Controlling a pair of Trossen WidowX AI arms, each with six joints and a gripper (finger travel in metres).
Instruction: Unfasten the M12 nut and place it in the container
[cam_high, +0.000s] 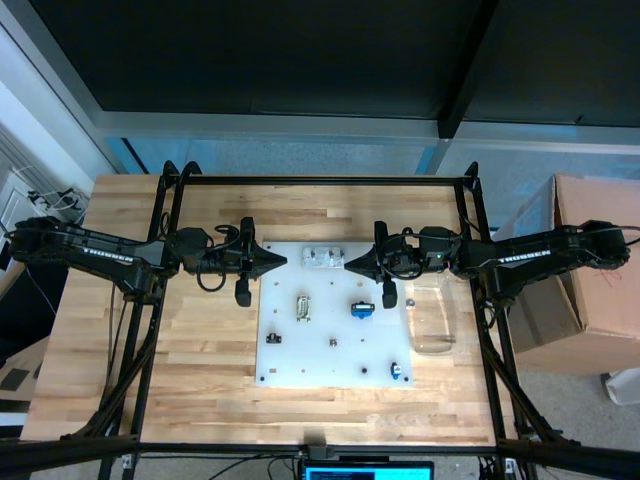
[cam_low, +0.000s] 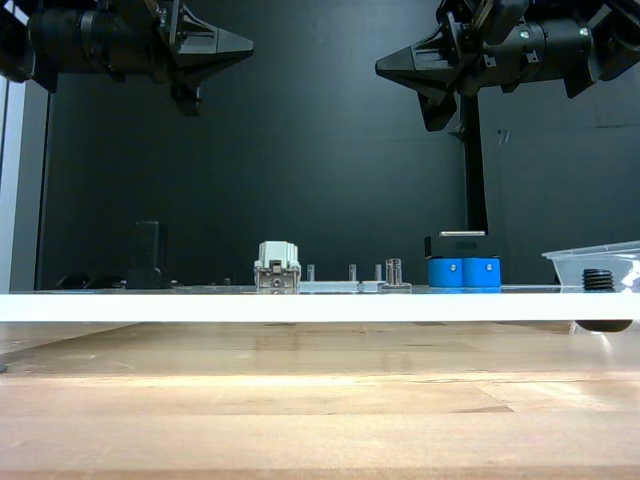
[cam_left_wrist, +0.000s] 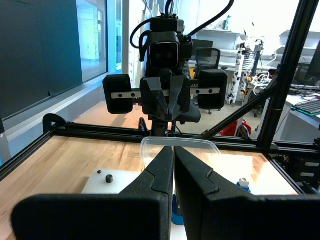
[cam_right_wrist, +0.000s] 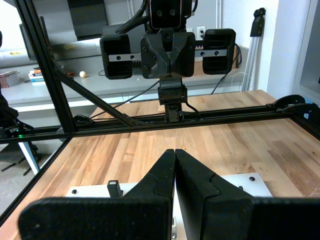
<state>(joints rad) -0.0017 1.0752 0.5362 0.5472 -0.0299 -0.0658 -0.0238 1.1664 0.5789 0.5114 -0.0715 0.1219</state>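
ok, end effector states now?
Left end effector: shut, empty, raised above board's far left.
Right end effector: shut, empty, raised above board's far middle.

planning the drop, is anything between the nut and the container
Nothing visible blocks the open top of the container. The stud shows bare ribs; I cannot tell where the nut is. The left gripper and right gripper hang shut, high over the far side of the board.

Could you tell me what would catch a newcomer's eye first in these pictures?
The left gripper and right gripper hang high over the white board's far part, tips pointing at each other, both shut with nothing visible between the fingers. Lower down, the black stud shows bare ribs in front of the clear container; I cannot tell where the nut is.
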